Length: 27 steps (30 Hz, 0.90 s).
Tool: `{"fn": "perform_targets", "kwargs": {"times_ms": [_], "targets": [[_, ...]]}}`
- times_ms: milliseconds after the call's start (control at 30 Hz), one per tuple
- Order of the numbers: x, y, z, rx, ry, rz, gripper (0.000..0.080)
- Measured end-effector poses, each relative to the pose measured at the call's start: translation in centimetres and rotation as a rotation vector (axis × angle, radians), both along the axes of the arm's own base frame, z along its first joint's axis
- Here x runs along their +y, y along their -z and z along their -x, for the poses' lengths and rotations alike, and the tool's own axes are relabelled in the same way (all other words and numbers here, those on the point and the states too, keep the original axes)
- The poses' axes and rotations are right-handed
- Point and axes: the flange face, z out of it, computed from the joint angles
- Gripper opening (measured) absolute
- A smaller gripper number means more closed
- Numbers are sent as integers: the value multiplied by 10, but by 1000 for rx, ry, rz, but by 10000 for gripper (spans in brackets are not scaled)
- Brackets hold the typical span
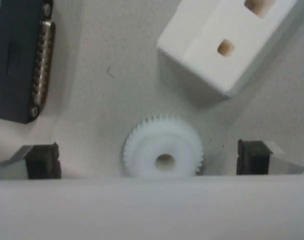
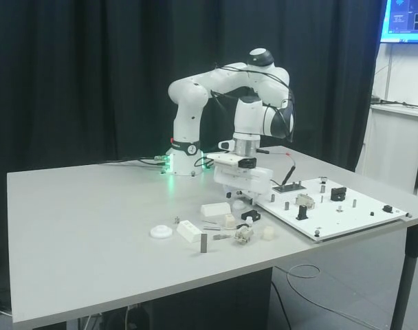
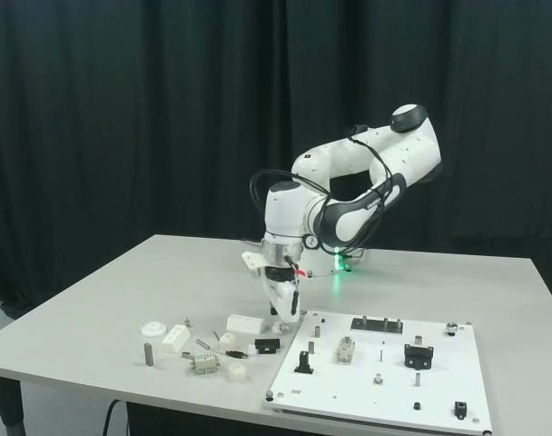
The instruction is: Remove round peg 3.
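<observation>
The white seven-joint arm (image 3: 349, 173) bends down from its shoulder, wrist vertical, holding the two-fingered gripper (image 1: 148, 159) low over the grey table (image 2: 92, 213) — fingers spread wide and empty. A white toothed plastic gear (image 1: 163, 148) lies flat between them, near a white rectangular block (image 1: 222, 40). Beyond sits the white assembly board (image 3: 385, 372) — which of its small pegs is round peg 3 cannot be told.

No lettering to read anywhere here. The bright wall screen (image 2: 406, 20) in the first room view's corner carries marks too small to make out, and the white board (image 3: 385, 386), white block (image 1: 227, 40) and white gear (image 1: 163, 148) bear no labels.
</observation>
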Motion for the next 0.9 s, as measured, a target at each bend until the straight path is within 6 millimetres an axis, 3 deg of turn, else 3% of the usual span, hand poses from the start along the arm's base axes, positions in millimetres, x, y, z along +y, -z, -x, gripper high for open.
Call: {"fn": "perform_targets", "kwargs": {"times_ms": [900], "targets": [[-9, -21, -6, -43, 21, 4, 800]]}}
